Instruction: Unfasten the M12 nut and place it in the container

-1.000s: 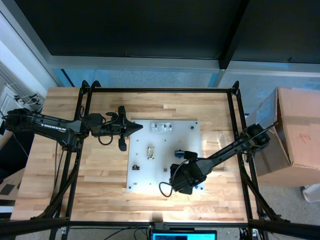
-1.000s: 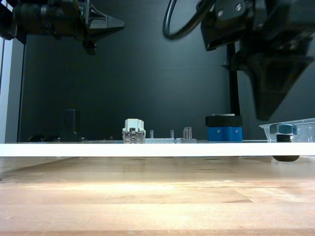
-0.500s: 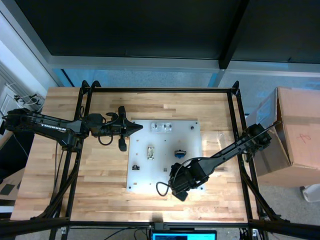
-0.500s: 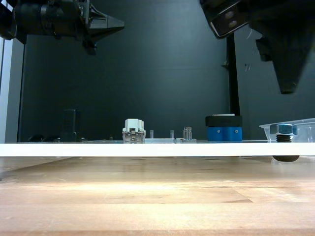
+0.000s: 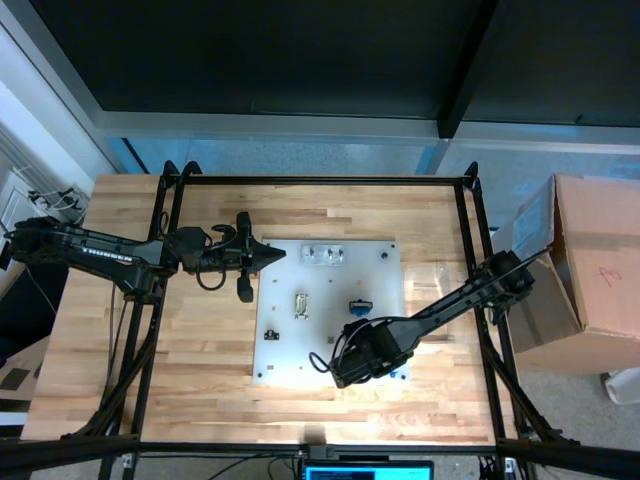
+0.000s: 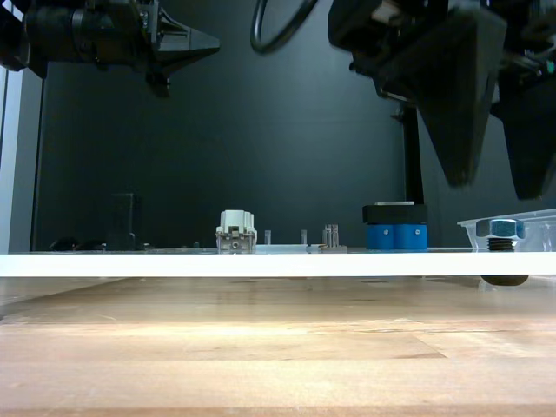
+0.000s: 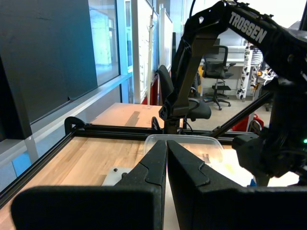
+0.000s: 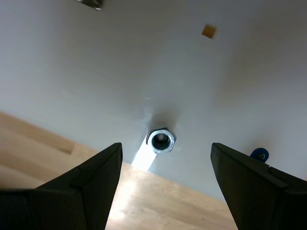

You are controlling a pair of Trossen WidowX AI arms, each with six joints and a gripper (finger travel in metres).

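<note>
Though end effectors (image 6: 217,39) (image 6: 493,187) aloft — nut (image 6: 499,229) upright, on-stud (image 6: 499,246)

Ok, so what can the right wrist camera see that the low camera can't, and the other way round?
Only the right wrist view looks straight down into the hole of the silver nut, with the white board all around it. Only the low view shows the black ribs of the stud under the nut, the clear tray behind it, and the left gripper, shut, up high on the left. Both show the nut on its stud, held by nothing, and the right gripper open above it.
</note>
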